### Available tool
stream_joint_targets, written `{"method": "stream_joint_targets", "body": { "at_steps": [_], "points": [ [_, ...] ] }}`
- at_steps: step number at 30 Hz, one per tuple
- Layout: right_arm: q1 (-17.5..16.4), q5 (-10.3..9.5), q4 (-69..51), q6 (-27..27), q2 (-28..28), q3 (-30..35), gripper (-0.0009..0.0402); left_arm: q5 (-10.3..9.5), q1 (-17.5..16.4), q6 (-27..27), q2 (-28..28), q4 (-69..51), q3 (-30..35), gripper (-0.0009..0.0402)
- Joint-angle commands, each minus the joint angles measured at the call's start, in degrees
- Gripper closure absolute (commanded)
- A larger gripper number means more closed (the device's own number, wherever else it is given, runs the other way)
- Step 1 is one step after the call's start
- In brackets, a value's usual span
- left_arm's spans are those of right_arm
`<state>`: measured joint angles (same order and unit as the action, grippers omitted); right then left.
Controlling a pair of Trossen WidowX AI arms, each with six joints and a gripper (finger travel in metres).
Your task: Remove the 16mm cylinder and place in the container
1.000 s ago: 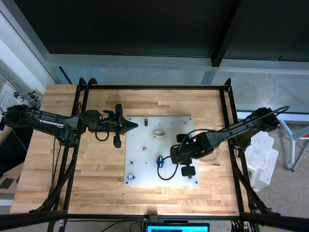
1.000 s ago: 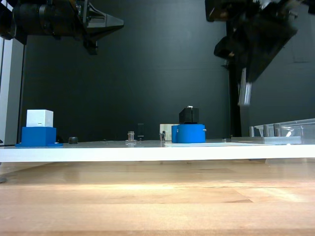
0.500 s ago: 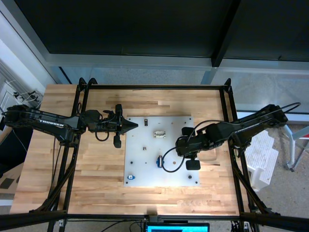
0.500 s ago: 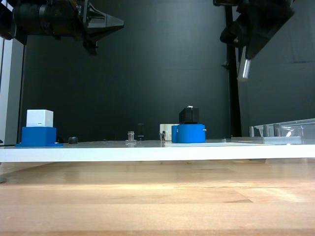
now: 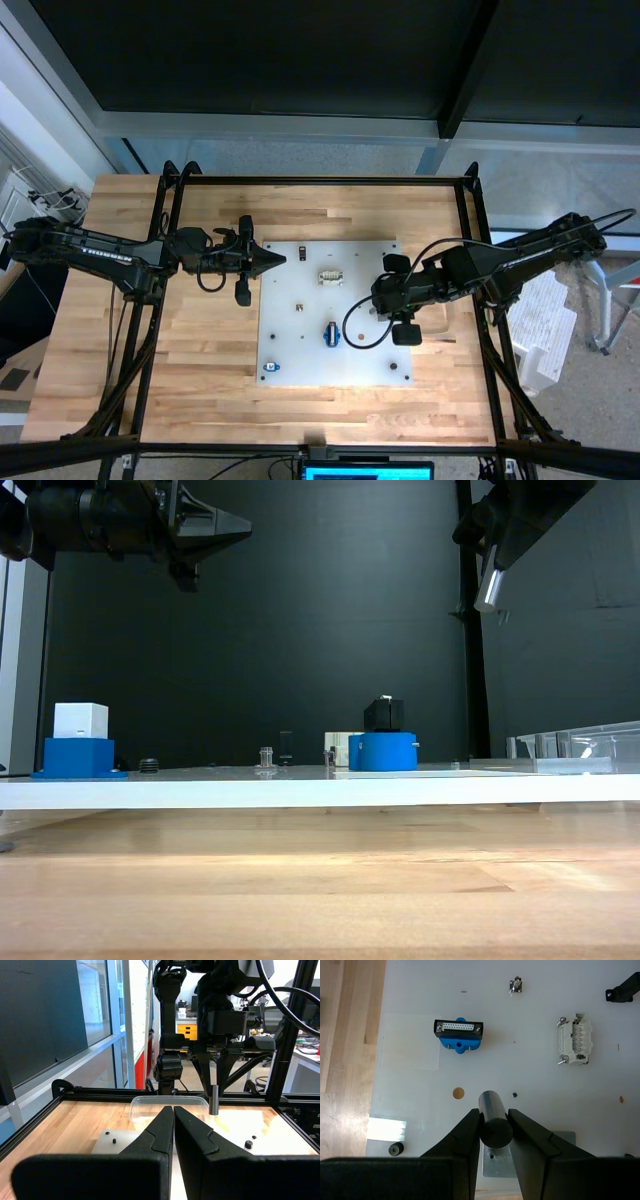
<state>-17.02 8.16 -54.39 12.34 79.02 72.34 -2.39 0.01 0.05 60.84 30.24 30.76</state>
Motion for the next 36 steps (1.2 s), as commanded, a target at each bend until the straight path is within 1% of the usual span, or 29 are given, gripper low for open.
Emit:
{"method": "stream_joint_targets", "body": {
  "at_steps": [1, 10, 14, 19, 21, 22, 29, 32, 33, 34, 36],
  "points": [
    [0.00, -0.04, 0.02, 0.04, 0.13, 0.02, 0.0392, 0.00, 0.00, 0.00, 0.02, 0.04, 0.00, 0.0393],
    [0.02, -0.15, 0.02, -0.02, 0.13, 0.00, 0.0391, 0.00, -0.02, 0.00, 0.02, 0.02, 0.00, 0.0393],
    [0.02, -0.15, 0.00, -0.94, 0.07, -0.33, 0.0392, 0.00, -0.02, 0.00, 0.02, 0.02, 0.00, 0.0393],
    [0.04, -0.09, 0.04, -1.29, -1.29, -3.06, 0.0392, 0.00, 0.00, 0.00, 0.02, 0.02, 0.00, 0.0393],
    [0.07, 0.50, 0.07, -1.25, -2.40, -4.79, 0.0392, 0.00, -0.02, 0.00, 0.02, 0.02, 0.00, 0.0393],
    [0.07, 1.38, 0.15, -1.18, -3.02, -5.68, 0.0392, 0.00, -0.02, 0.00, 0.00, 0.02, 0.00, 0.0393],
    [0.26, 1.95, 3.89, -0.63, -9.01, -12.94, 0.0391, 0.00, -0.02, 0.00, 0.00, 0.02, 0.00, 0.0393],
    [0.28, 3.48, 4.76, -0.24, -11.30, -15.69, 0.0391, 0.00, -0.02, 0.00, 0.02, 0.02, 0.00, 0.0393],
    [0.28, 4.37, 5.25, 0.20, -12.22, -16.72, 0.0391, 0.00, -0.02, 0.00, 0.02, 0.02, 0.00, 0.0393],
    [0.26, 4.85, 5.81, 0.44, -13.05, -17.66, 0.0388, 0.00, 0.00, 0.00, 0.02, 0.02, 0.00, 0.0393],
    [0.28, 5.16, 6.80, 0.42, -14.80, -19.61, 0.0376, 0.00, -0.02, 0.00, 0.00, 0.02, 0.00, 0.0393]
  ]
}}
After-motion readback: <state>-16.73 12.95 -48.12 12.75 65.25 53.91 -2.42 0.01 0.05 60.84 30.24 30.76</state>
